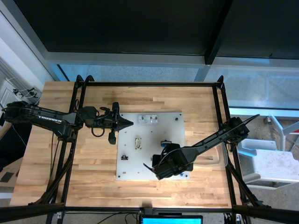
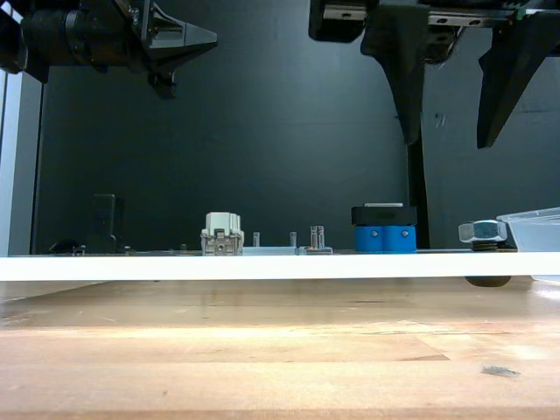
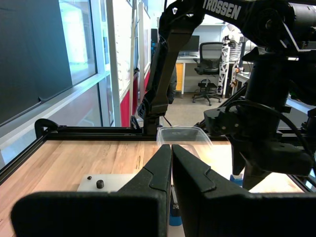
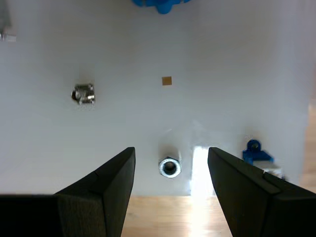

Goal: Pick the M12 fastener and fasten on the M12 threads

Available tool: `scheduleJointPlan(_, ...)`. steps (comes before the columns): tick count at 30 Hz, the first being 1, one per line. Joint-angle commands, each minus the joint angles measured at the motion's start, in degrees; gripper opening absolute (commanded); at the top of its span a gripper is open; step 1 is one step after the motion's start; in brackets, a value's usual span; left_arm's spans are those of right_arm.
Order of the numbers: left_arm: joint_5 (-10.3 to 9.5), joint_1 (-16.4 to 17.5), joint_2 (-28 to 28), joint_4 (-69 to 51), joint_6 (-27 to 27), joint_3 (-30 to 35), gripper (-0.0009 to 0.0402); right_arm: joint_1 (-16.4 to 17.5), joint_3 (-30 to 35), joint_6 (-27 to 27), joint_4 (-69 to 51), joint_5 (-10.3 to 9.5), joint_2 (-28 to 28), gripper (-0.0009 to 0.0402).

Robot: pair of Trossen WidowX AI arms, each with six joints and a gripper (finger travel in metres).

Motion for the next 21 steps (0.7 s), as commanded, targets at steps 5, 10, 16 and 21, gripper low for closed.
scheduleJointPlan(5, 0.00, 0.02, 0.00, 0.02, 0.00, 0.00, 0.0000, -0.04, -0.02, -27.96, 0.09, 0.09, 0.07, 0.0204)
scheduleJointPlan(10, 0.00, 0.00, 0.00, 0.02, 0.00, 0.00, 0.0000, 0.02, -0.02, -41.70, 0.52, 0.00, 0.07, 0.0204)
scheduleJointPlan(16, 0.00, 0.02, 0.00, 0.02, 0.00, 0.00, 0.0000, 0.33, -0.02, -58.97, 0.52, -0.26, 0.07, 0.0204)
scheduleJointPlan(21, 0.00, 0.00, 0.00, 0.02, 0.00, 0.00, 0.0000, 0.46, -0.02, -80.74, 0.55, -0.50, 0.07, 0.0204)
